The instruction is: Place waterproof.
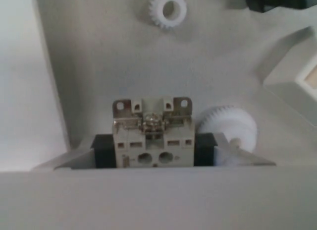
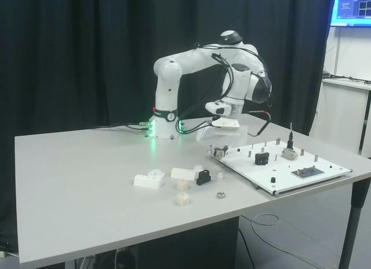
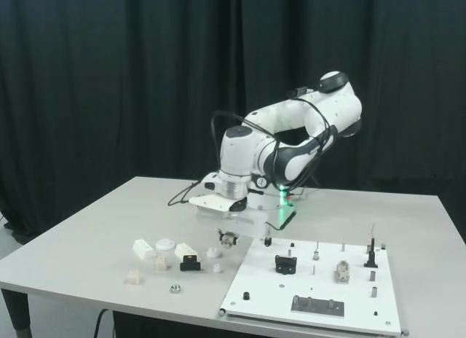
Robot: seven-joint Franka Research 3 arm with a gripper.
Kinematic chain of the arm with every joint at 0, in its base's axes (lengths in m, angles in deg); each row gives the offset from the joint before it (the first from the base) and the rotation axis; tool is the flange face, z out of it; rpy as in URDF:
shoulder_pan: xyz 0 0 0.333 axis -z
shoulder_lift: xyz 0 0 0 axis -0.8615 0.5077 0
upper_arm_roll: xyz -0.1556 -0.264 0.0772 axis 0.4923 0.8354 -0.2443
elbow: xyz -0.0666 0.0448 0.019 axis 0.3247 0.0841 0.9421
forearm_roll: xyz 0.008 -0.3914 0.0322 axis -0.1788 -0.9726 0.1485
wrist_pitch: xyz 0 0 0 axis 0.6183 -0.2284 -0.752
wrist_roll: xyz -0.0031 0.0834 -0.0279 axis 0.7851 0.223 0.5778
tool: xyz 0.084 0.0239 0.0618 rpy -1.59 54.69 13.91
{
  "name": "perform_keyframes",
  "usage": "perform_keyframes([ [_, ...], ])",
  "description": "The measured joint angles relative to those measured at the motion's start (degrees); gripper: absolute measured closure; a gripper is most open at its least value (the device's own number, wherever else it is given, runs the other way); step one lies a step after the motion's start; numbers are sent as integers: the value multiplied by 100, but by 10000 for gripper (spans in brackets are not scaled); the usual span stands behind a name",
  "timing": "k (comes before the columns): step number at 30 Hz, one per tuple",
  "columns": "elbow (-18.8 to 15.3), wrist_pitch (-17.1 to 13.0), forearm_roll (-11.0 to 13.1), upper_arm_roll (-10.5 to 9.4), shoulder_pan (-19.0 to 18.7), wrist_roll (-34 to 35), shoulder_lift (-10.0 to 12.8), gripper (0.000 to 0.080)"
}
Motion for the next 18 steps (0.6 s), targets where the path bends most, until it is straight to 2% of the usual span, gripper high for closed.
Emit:
perform_keyframes([
  [9,-285,-422,401,-295,-44,-154,20,490],
  [18,-339,-528,492,-371,-53,-178,20,490],
])
